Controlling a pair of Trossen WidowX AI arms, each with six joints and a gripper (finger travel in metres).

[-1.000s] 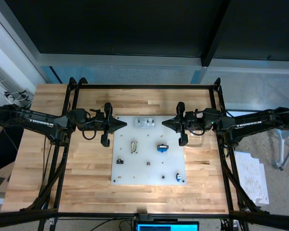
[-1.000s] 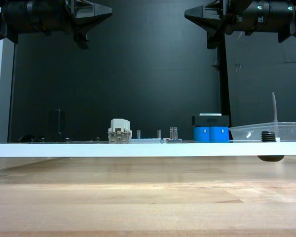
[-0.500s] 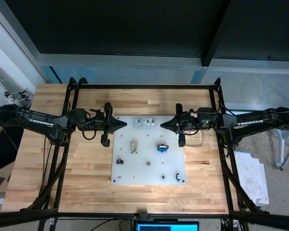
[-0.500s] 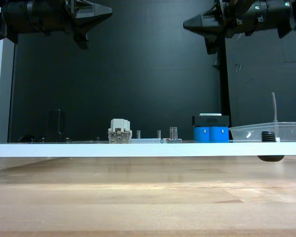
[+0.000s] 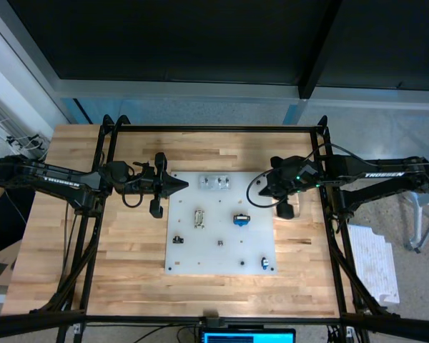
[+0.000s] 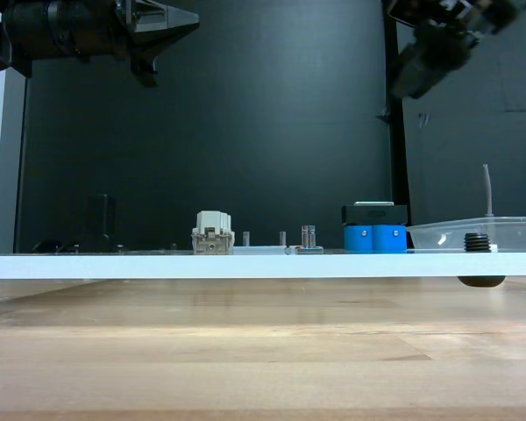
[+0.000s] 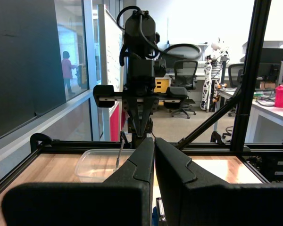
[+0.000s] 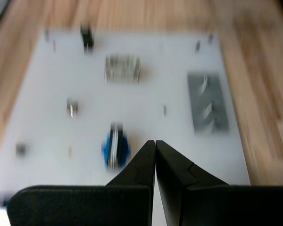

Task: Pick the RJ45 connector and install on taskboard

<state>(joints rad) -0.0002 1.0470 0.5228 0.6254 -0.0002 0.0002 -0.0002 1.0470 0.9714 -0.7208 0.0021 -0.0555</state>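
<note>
Right now we see the flat white square taskboard [image 5: 200, 261], dotted with small holes, lying in the middle of the light wooden tabletop [image 5: 121, 250]. On it stand a blue block fitting with a black top [image 5: 240, 219] and a pale grey connector housing [image 5: 198, 218] on the side of it towards the left arm. A grey metal plate [image 5: 217, 184] lies near the far edge. The black left gripper [image 5: 184, 184] hangs level, high above the board's far left corner. Its wrist view shows its fingers [image 7: 137, 165] pressed together with nothing between them. The black right gripper [image 6: 405, 83] is tilted downward, high above the board's right side. Its fingers [image 8: 137, 165] are likewise pressed together and hold nothing, and they point at the board just beside the blue block. A clear plastic tray [image 6: 447, 232] sits just beside the board's right edge, under the right arm, with a thin grey cable [image 6: 488, 189] standing up from it. A small black ribbed piece [image 6: 478, 241] shows at the tray's front; we cannot tell whether it lies inside. We also cannot tell which of these is the RJ45 connector, and neither gripper touches the tray
</note>
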